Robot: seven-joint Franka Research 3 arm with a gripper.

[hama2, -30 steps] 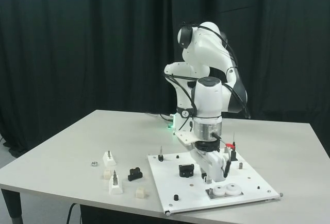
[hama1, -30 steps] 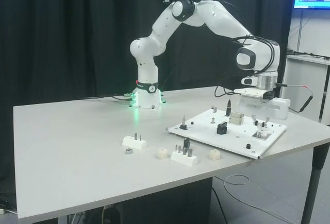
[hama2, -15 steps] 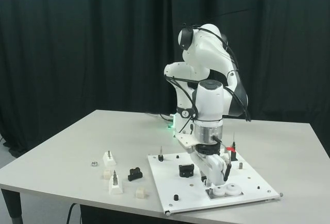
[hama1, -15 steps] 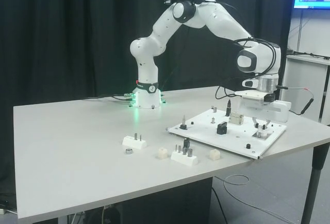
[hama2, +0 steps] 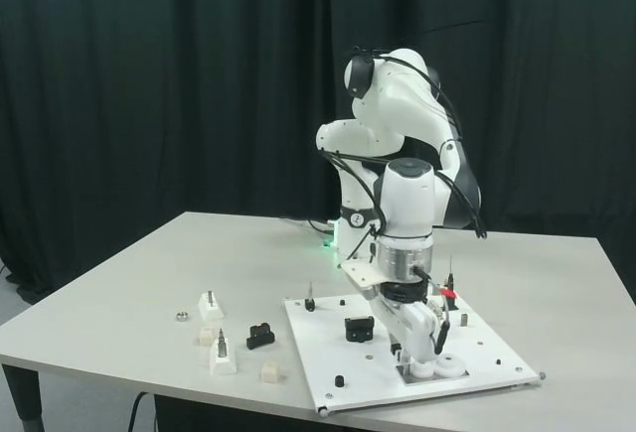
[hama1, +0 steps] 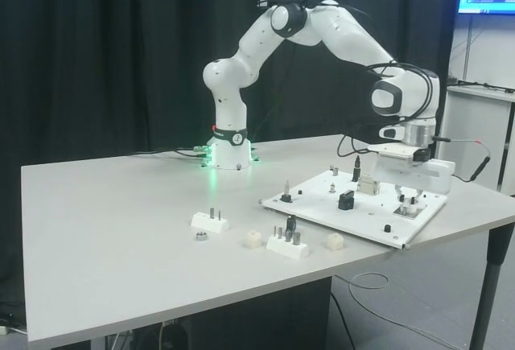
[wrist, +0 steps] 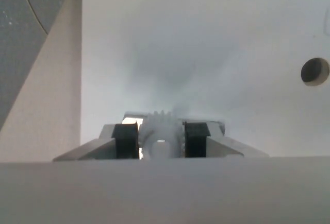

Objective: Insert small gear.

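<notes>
The small gear (wrist: 161, 131) is white, with fine teeth showing along its upper edge and a round hole through its middle. In the wrist view it sits pinched between the two black pads (wrist: 126, 140) of the gripper (wrist: 160, 142), one pad pressed against each side of it. The gear hangs low over the white board (hama1: 322, 201), close to the board's surface near the corner farthest from the arm's base.

In the second room view the gripper (hama2: 422, 353) reaches down to a shallow grey tray (hama2: 409, 377) set into the board. A white gear (hama2: 449, 364) already sits in that tray, just beside the gripper's tip; whether the held gear touches the tray cannot be told. A round dark hole (wrist: 314, 71) in the board shows to one side in the wrist view.

The board also carries several upright pegs and small black blocks, among them a black block (hama1: 347, 199) near its middle and a thin peg (hama1: 286, 187) toward the corner nearest the arm's base. The board rests on the grey bench (hama1: 113, 229). On the bench beside the board lie a white block with two pins (hama1: 209, 220), a small metal ring (hama1: 201, 236), two pale cubes (hama1: 253, 239), and a white holder with dark pegs (hama1: 288, 245). A green light (hama1: 211, 155) glows at the arm's base.
</notes>
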